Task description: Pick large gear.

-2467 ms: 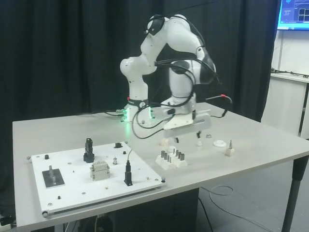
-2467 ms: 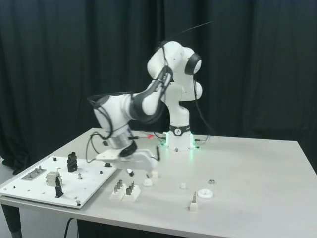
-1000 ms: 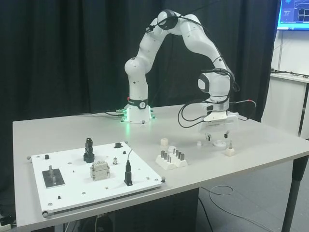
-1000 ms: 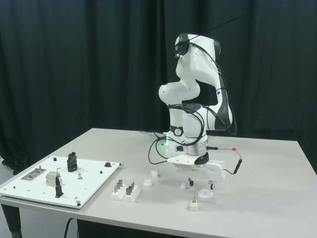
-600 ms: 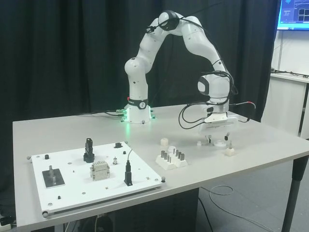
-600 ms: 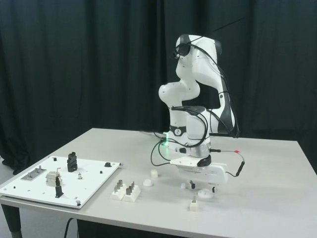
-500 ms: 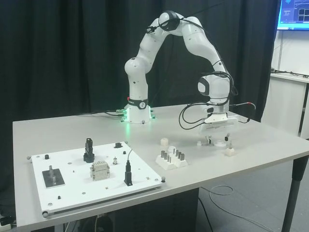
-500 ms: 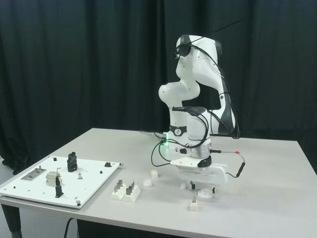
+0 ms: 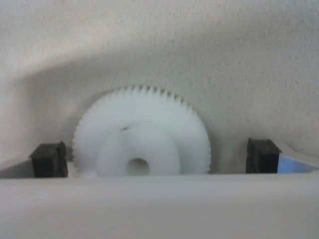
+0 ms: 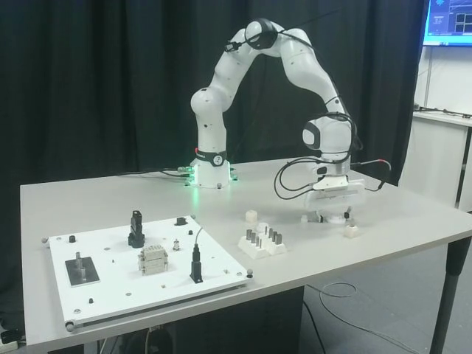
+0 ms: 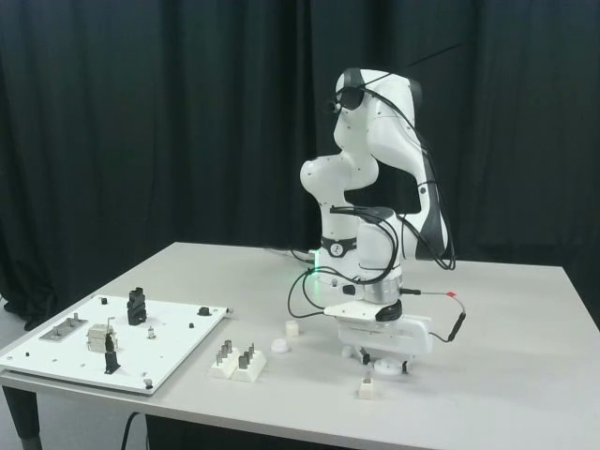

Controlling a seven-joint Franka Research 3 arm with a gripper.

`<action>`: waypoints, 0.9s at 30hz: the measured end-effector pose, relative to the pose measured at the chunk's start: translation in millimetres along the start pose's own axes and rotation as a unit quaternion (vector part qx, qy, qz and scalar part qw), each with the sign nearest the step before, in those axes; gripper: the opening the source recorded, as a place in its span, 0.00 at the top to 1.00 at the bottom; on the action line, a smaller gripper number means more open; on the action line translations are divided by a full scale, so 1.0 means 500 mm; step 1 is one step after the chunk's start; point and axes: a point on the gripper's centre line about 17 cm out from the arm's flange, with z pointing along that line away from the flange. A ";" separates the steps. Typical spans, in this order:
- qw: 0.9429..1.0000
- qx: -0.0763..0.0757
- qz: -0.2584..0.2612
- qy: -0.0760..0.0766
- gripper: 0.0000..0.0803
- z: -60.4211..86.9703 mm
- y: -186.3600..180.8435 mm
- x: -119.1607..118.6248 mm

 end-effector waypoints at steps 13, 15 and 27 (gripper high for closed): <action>1.000 -0.002 0.007 0.005 0.00 0.001 0.001 0.005; 1.000 -0.003 0.007 0.005 0.00 0.002 0.001 0.004; 1.000 -0.003 0.013 0.007 0.26 0.000 -0.002 0.007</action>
